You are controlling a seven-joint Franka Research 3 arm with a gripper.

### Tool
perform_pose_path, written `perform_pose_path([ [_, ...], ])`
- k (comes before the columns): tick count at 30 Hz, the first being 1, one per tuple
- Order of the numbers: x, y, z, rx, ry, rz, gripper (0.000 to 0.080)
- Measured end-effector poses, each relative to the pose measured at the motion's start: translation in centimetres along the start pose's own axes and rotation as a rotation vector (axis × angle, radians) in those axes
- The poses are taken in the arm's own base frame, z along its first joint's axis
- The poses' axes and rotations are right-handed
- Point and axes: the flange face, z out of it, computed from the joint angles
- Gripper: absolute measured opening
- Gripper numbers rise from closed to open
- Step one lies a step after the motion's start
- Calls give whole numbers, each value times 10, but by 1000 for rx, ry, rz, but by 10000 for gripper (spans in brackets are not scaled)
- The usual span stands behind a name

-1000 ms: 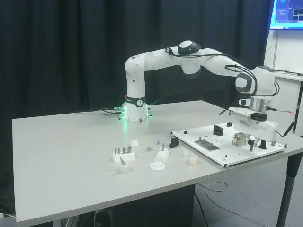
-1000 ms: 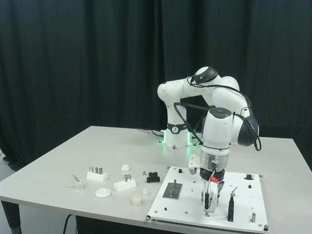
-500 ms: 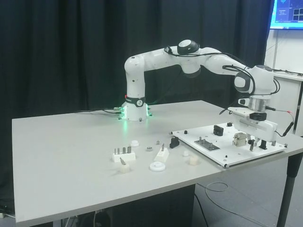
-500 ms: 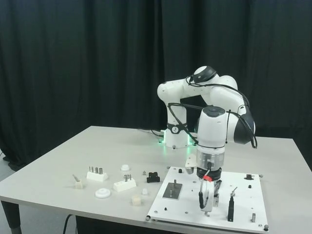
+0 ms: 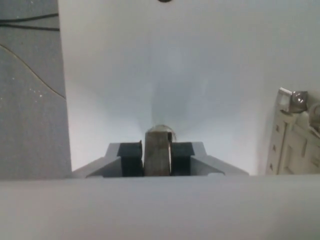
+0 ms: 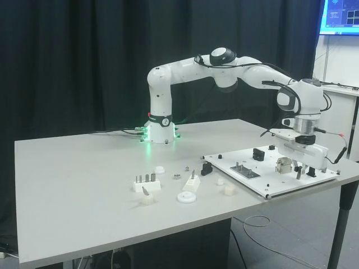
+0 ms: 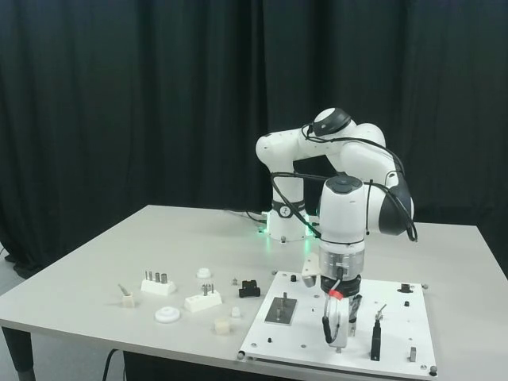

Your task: Insert square peg 3.

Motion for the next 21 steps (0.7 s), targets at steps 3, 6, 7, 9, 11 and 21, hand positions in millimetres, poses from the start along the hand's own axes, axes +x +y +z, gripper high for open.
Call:
perform_pose_path([
  [3, -1, 1, 0, -5, 1, -2, 115],
  [6, -1, 2, 0, -10, 4, -4, 115],
  [7, -1, 2, -1, -12, 4, -5, 115],
  [9, -1, 3, -1, -14, 3, -5, 115],
  [11, -2, 3, -1, -15, 3, -6, 115],
  [21, -1, 3, 0, -14, 8, -8, 115],
])
